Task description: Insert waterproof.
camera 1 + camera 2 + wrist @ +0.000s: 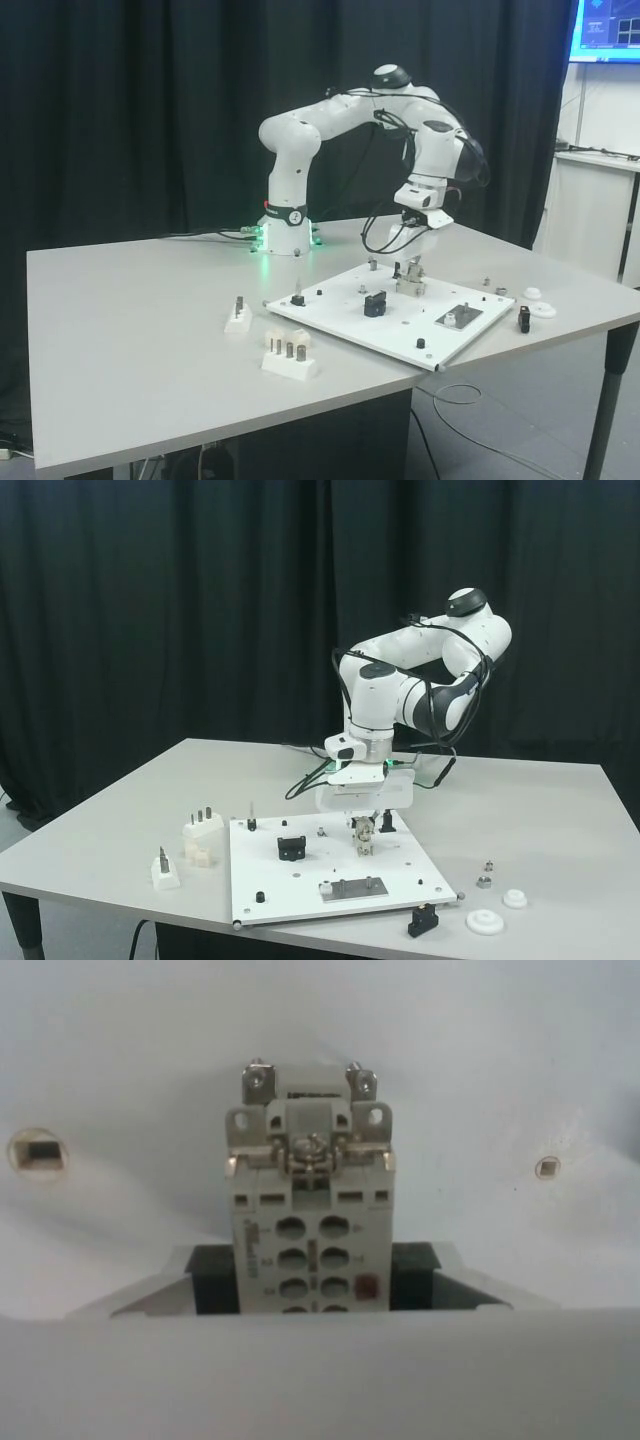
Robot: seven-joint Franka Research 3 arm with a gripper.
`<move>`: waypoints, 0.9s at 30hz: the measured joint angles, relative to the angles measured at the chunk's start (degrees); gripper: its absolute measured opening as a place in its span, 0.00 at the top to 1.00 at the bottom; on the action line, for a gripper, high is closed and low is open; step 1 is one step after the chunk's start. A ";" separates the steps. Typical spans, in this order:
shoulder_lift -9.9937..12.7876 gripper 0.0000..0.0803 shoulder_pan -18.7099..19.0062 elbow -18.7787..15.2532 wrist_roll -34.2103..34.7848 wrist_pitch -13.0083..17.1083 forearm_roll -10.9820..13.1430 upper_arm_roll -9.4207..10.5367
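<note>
The white arm (pixel 420 670) was bent over the white board (pixel 330 315) that lay on the grey table (pixel 130 320), with the gripper (pixel 412 262) held directly above a grey connector block (pixel 308 1215) — the waterproof connector of the task. The connector stood upright on the board, near the board's middle, and the wrist view showed its face with two columns of round sockets, a central screw and metal brackets at its far end. Its near end sat between two black pieces at the gripper; whether these were pressed against its sides could not be made out, so the state of the hold could not be told from any view. A black clip (pixel 375 303) sat on the board just beside the connector, towards the board's centre, and a grey metal plate (pixel 350 888) lay on the board near its front edge. Off the board — on the table beside its one end — stood two white fixture blocks (pixel 203 836) carrying short pins. Beyond the opposite end lay two white round parts (pixel 487 921) and a small black part (pixel 424 919).
</note>
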 joint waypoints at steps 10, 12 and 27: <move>0.01 0.61 -0.03 0.09 -1.64 -0.07 0.00 0.02; 0.00 0.61 -0.08 0.12 -2.36 -0.03 0.00 0.04; 0.00 0.61 -0.38 0.34 -5.39 -0.02 -0.01 0.09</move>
